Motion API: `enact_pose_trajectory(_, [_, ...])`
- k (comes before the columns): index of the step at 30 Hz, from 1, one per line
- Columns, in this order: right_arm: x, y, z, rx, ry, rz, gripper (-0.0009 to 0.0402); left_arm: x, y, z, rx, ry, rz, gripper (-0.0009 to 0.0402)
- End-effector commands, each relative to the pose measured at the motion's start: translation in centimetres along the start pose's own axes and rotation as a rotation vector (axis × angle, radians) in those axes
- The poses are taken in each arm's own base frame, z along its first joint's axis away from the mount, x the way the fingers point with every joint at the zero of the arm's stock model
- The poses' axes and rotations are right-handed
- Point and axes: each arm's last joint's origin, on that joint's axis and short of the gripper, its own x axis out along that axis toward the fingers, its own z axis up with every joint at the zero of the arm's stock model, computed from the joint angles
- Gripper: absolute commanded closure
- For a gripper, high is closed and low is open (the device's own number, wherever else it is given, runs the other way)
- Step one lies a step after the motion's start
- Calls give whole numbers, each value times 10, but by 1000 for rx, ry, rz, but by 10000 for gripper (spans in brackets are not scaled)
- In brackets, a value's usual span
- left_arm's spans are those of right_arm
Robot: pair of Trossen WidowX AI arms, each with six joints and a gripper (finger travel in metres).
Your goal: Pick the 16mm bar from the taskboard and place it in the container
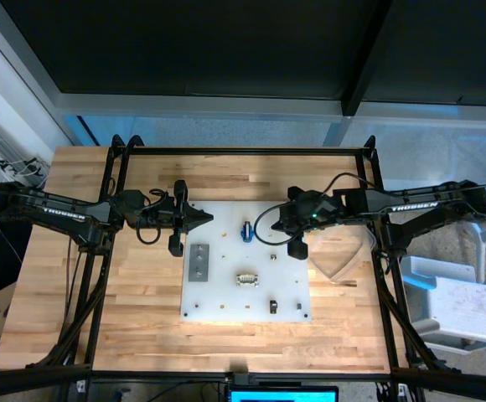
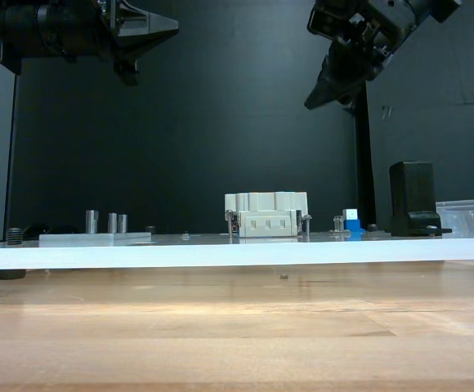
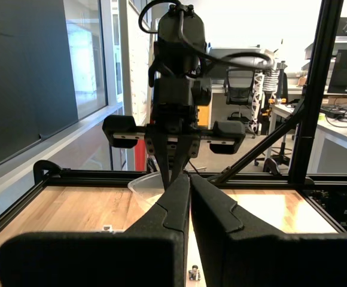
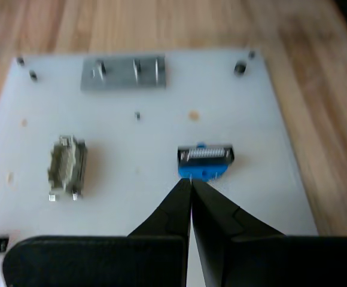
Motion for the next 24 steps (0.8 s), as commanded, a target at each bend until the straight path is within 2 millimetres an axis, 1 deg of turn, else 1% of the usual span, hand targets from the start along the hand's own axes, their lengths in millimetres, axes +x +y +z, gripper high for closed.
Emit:
enact_pose_trajectory(1, [1, 1, -1, -6, 82, -1, 393, 0, 0, 0, 0, 0, 0, 393])
enact_pose_trajectory(12, [-2, 3, -10, 27, 309, -11, 393, 0, 0, 0, 0, 0, 0, 393])
enact_pose_trajectory(17, [-4, 6, -9, 21, 418, -14, 393, 0, 0, 0, 0, -1, 0, 393])
enact_pose_trajectory(24, [-13, 11, -3, 4, 517, -3, 393, 0, 0, 0, 0, 0, 0, 393])
